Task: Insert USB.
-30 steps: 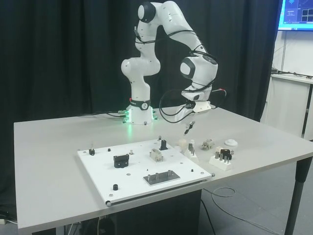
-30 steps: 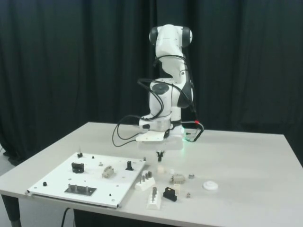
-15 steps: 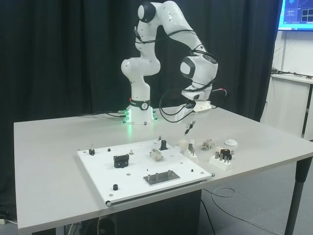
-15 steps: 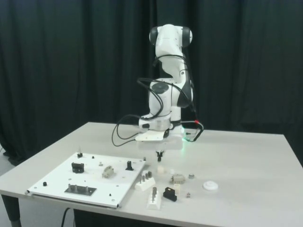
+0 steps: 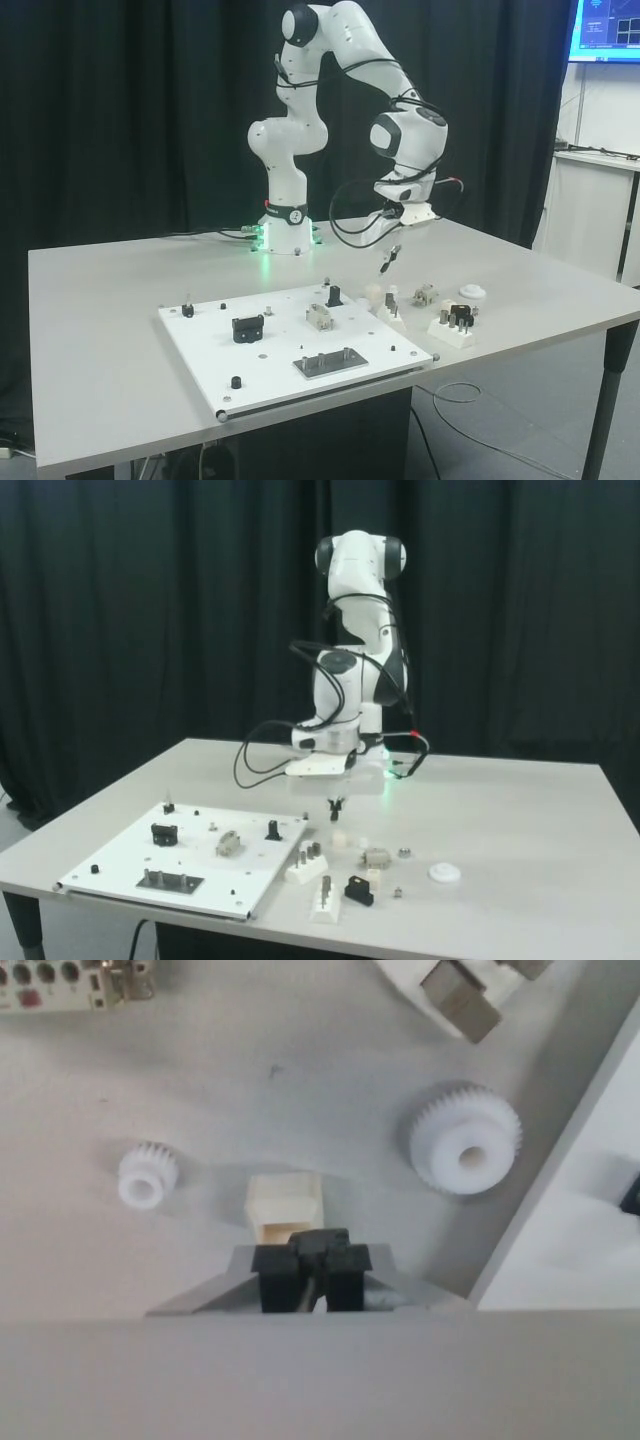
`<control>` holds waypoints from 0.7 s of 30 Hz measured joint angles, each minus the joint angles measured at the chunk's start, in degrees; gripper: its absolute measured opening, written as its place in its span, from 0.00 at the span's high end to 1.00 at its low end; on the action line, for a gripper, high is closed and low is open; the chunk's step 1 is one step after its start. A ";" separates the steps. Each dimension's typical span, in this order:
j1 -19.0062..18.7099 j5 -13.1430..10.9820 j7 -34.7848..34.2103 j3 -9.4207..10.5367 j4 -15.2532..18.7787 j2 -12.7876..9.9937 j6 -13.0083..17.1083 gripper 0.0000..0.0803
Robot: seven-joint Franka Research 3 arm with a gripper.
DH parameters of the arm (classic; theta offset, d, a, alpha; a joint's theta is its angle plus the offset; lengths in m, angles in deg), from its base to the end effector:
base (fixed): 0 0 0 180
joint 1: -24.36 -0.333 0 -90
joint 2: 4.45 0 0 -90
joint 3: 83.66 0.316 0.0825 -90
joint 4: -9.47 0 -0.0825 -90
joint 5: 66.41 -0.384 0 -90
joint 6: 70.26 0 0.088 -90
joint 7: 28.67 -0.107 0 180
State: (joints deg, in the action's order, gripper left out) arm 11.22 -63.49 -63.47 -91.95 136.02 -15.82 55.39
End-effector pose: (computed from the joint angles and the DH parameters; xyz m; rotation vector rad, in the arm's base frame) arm 0.5235 0.0424 0.2747 2.9061 -0.7248 -0.2665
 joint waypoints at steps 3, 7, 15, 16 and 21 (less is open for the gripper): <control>0.00 0.34 0.60 -0.33 -0.43 0.06 -0.14 0.94; 0.00 1.02 1.18 -0.98 -1.04 0.22 -0.33 0.94; 0.02 1.81 0.19 -2.86 -2.02 1.21 -0.31 0.94; 0.03 1.81 -0.33 -3.08 -2.17 1.36 -0.28 0.94; 0.03 1.81 -3.37 -3.89 -2.82 2.05 0.11 0.94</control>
State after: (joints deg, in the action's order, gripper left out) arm 11.26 -61.68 -66.83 -95.84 133.20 -13.77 55.50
